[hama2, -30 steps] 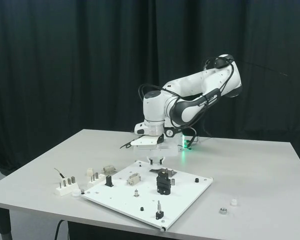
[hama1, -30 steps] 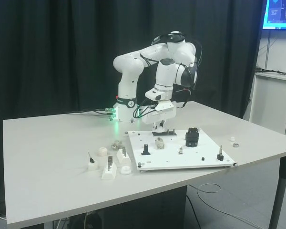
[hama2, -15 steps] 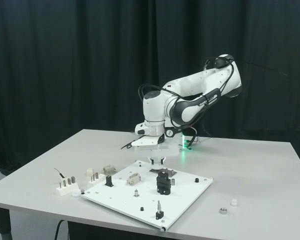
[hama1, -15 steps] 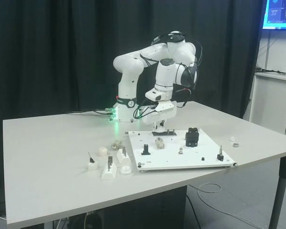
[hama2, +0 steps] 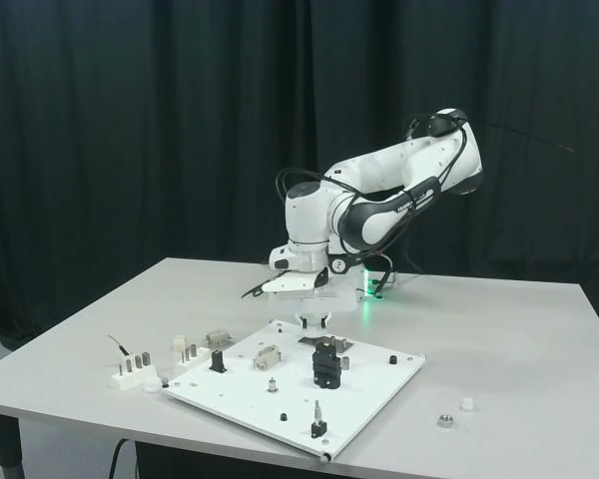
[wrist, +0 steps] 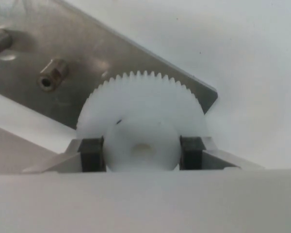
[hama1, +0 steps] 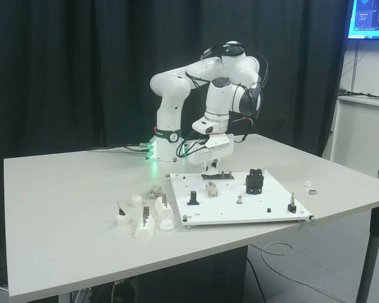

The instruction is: Insert large gear.

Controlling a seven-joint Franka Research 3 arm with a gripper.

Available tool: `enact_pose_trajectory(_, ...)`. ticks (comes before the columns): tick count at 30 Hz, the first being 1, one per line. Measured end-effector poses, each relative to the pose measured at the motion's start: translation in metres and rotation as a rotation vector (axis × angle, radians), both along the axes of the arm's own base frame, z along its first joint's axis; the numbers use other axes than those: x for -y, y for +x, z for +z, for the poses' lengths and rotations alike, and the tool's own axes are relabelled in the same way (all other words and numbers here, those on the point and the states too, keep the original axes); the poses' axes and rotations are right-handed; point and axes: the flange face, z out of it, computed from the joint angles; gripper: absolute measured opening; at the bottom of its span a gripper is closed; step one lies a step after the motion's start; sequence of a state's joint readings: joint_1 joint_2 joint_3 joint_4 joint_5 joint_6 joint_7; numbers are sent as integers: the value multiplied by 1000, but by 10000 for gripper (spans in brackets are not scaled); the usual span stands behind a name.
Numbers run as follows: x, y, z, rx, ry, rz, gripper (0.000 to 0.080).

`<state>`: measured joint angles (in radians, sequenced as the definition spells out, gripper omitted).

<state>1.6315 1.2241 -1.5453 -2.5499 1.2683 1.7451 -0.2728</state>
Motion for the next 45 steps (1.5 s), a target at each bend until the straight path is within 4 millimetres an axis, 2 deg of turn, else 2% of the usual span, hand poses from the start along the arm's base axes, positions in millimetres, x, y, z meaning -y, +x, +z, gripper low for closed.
enact_pose_trajectory(33, -1, 1, -1, 11, 5, -2, 336)
enact_pose_trajectory(34, -1, 1, -1, 10, 5, -3, 528)
enact_pose_trajectory(43, -2, 0, -1, -1, 7, -16, 528)
enact_pose_trajectory(44, -1, 0, 0, -3, 5, -17, 779)
enact_pose_trajectory(45, -1, 0, 1, -4, 2, -19, 779)
